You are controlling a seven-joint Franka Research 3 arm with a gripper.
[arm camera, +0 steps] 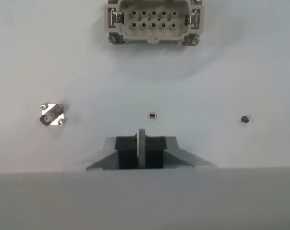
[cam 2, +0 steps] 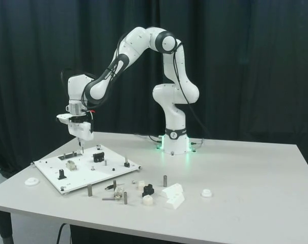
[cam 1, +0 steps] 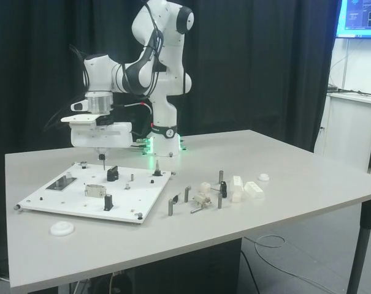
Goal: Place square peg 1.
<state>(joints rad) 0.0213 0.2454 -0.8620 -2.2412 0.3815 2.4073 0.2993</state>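
**Peg held above the white board**

Wrist view: the gripper (arm camera: 141,152) pinches a thin grey peg (arm camera: 141,147), just short of a small square hole (arm camera: 152,115) in the board (arm camera: 221,86).

First room view: the peg (cam 1: 102,157) hangs over the board's (cam 1: 81,199) far edge.

Second room view: the peg (cam 2: 81,144) is apart from the board (cam 2: 80,175).

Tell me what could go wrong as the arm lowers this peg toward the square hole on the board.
1. The peg is thin and the square hole small, and the tip sits off the hole in the wrist view, so it may land on the white board and jam or slip in the gripper.
2. A square peg needs matching rotation; slight twist could wedge it.
3. The multi-pin connector and small coaxial socket lie nearby; drift could strike them.
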